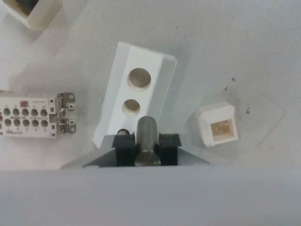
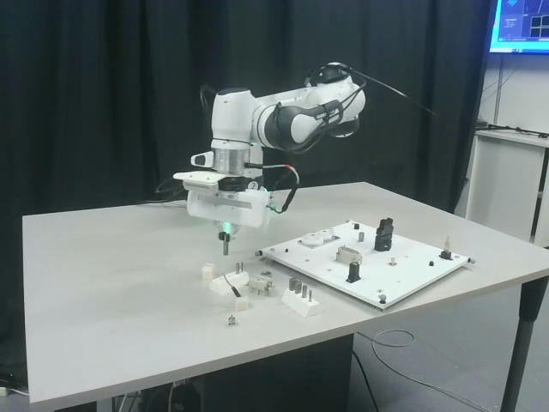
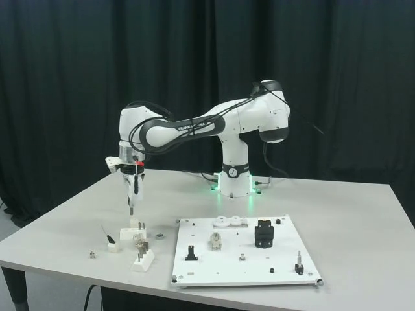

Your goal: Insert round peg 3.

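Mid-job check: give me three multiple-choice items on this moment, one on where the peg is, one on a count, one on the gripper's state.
1. Where is the peg?
A. lying on the table
B. in the gripper, above the white block
C. seated in the board

2. How many round holes show in the white block in the wrist view?
A. two
B. four
C. none

3. What is the gripper doing?
A. open, holding nothing
B. shut on the peg
C. out of view

Answers: 1 B, the peg hangs between the fingers over the block, clear of the table. 2 A, two holes show ahead of the peg. 3 B, both black fingers press its sides.
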